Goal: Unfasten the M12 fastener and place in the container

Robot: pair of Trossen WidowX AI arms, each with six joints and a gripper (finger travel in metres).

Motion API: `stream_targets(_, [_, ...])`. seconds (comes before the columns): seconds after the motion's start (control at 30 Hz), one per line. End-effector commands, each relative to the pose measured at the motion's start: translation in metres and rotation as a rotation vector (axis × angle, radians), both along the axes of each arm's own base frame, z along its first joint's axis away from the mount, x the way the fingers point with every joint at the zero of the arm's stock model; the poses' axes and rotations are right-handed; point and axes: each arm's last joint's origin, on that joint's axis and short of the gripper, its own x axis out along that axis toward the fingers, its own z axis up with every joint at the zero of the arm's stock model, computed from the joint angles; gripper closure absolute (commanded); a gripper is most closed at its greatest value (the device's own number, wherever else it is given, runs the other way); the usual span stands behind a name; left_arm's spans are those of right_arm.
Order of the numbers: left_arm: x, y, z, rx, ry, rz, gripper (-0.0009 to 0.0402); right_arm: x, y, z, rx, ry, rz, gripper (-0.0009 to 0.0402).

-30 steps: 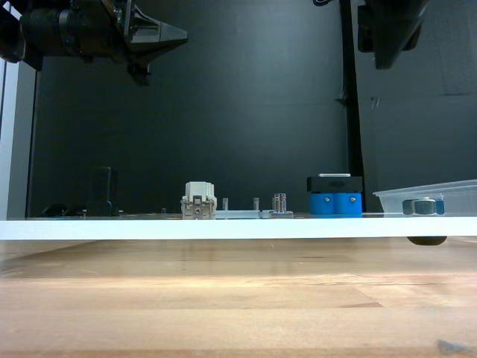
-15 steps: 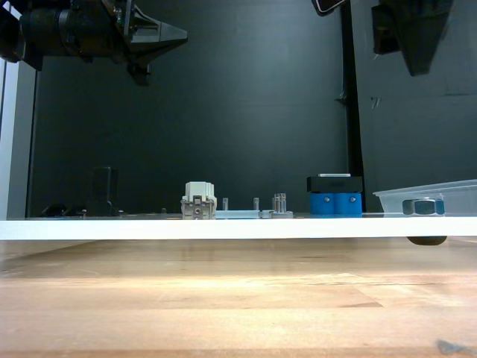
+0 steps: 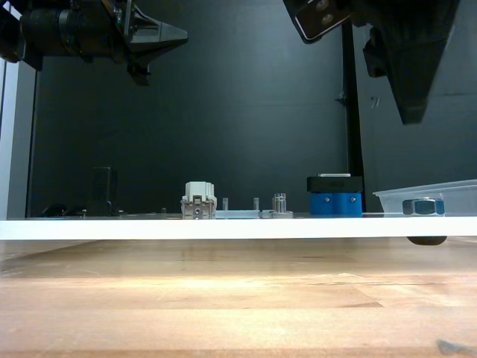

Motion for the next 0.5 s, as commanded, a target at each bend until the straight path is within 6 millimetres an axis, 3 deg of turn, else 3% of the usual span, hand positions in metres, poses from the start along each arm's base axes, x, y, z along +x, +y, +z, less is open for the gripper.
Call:
stream_targets(0.03, [0.000,0.000,0.000,0.000,0.000,0.000,0.0393,0.001,0.002,-0.004,-0.004,0.006,0.004,0.0206])
stream_targets(0.2, [0.000,0.000,0.000,0.000,0.000,0.000,0.0393,0.004,0.003,-0.013,-0.022,0.023,0.005,0.0184])
stream_targets(0.5, [0.000,0.000,0.000,0.000,0.000,0.000,0.0393,0.010,0.007,-0.029,-0.037,0.035,0.014,0.0183])
